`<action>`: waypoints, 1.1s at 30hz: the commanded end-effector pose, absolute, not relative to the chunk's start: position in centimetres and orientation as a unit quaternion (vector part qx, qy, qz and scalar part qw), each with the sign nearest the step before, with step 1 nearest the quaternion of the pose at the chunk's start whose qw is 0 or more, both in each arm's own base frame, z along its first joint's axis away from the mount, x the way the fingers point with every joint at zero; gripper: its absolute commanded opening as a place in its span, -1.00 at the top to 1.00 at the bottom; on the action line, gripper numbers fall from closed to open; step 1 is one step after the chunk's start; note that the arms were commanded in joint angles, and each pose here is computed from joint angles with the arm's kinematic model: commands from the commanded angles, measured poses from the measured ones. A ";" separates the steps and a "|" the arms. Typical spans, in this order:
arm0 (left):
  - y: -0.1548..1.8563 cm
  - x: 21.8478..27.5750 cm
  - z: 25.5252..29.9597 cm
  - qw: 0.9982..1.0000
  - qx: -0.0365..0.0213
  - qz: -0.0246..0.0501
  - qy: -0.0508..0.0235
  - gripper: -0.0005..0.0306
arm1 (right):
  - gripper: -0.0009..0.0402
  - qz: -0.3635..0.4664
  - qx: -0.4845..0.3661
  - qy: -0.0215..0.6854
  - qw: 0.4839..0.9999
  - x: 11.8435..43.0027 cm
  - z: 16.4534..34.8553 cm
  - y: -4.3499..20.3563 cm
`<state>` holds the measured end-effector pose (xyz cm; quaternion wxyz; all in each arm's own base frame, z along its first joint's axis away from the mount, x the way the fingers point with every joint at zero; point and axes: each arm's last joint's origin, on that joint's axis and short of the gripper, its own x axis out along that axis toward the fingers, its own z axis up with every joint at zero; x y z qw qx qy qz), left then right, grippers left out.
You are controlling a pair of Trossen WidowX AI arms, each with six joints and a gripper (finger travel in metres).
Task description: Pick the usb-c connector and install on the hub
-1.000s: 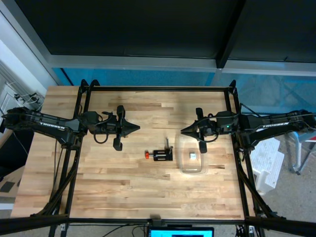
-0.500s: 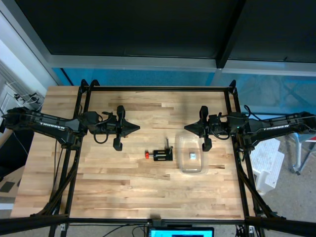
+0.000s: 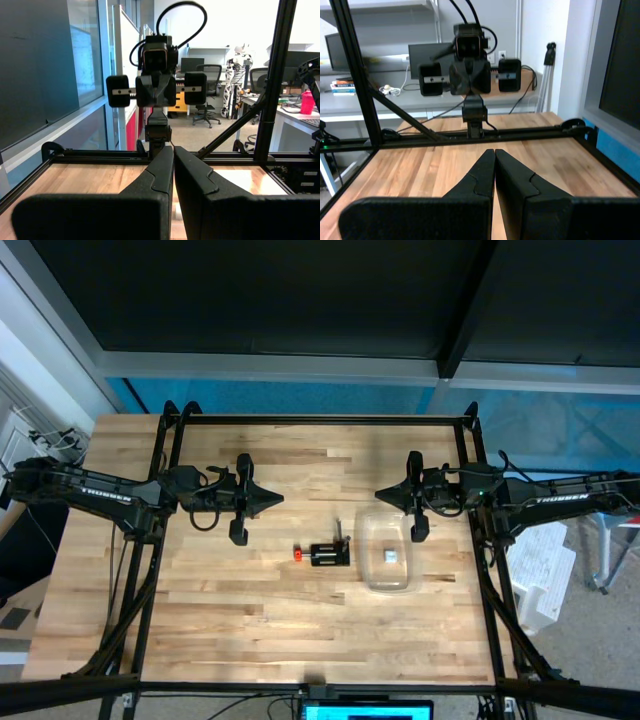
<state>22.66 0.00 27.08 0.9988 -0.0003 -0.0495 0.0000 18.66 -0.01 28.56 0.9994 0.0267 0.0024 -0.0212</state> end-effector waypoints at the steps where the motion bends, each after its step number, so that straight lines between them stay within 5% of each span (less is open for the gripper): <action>1: 0.00 22.66 27.08 0.999 0.000 0.000 -0.050 0.97 | 0.96 -0.022 0.026 -0.002 0.999 18.7 28.9 0.0; 33: 0.00 22.66 27.08 0.999 0.000 0.000 -0.050 0.96 | 0.96 0.000 0.021 -0.006 1.000 18.7 28.6 0.1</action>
